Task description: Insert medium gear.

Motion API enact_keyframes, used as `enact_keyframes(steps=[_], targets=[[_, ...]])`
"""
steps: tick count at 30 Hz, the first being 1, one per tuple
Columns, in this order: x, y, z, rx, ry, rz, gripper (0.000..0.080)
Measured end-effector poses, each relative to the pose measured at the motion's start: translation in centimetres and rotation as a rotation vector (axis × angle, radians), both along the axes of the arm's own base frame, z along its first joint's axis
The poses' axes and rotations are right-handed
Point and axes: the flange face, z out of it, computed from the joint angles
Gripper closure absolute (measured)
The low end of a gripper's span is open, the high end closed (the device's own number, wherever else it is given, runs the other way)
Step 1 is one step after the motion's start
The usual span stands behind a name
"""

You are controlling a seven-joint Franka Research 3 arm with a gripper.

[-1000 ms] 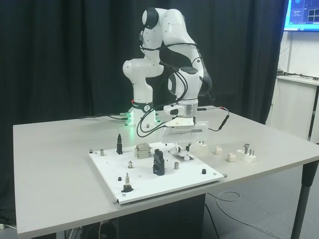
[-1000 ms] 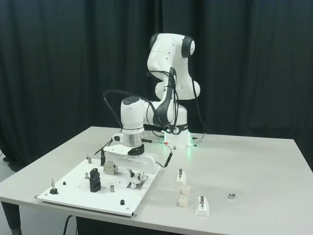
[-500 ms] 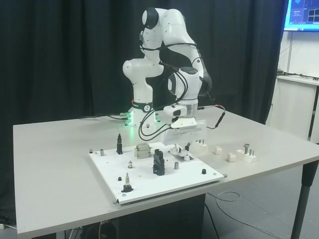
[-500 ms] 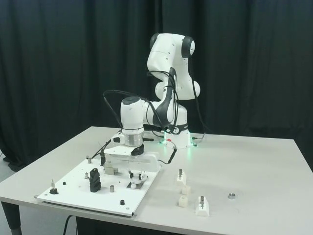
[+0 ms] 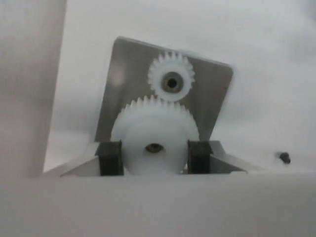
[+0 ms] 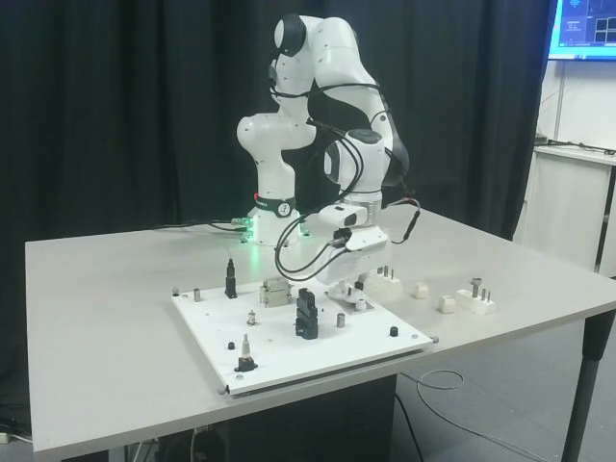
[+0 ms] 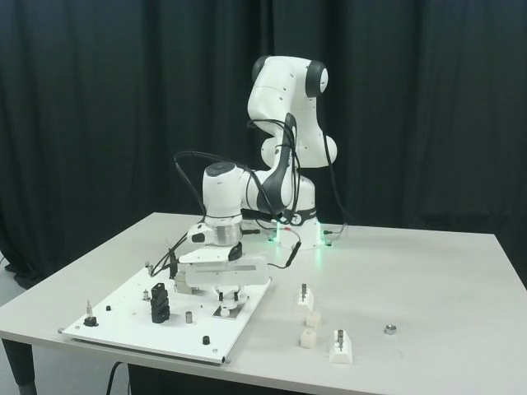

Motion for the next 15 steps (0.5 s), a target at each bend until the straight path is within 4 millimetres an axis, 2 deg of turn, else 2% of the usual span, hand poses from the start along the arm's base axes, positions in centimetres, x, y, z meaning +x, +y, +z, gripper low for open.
enact_keyframes(steps=[15], targets=[[0.03,-0.03,-0.19,0.003,0.000,0.244,0.0522]])
